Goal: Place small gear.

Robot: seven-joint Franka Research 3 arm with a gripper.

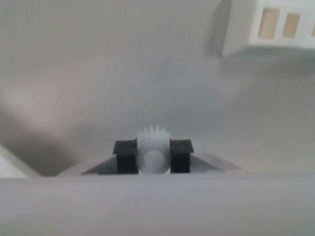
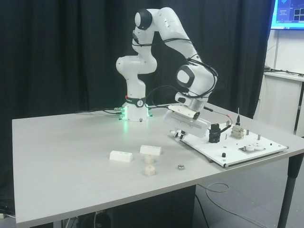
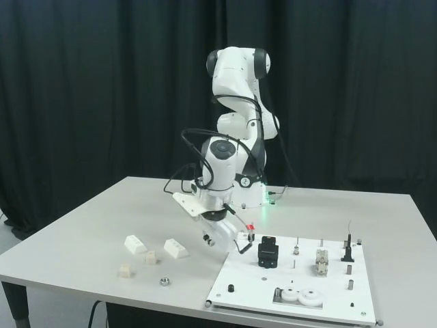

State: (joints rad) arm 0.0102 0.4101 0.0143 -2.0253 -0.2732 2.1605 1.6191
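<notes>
In the wrist view a small white gear [image 1: 153,146] with its teeth showing sits clamped between the two black pads [image 1: 126,153] of my gripper [image 1: 153,156], which is shut on it. From the room views, the gripper [image 2: 176,134] [image 3: 210,239] hangs tilted a little above the grey table, just beside the near corner of the white assembly board [image 2: 247,156] [image 3: 235,283]. Two white gears [image 3: 301,296] [image 2: 251,148] sit on that board's front part.
A black fixture [image 3: 267,251] [image 2: 215,133] and several pegs stand on the board. White blocks [image 2: 120,155] [image 2: 150,149] [image 2: 149,169] and a small nut [image 2: 180,166] lie on the table left of the gripper. A white block [image 1: 275,24] shows in the wrist view.
</notes>
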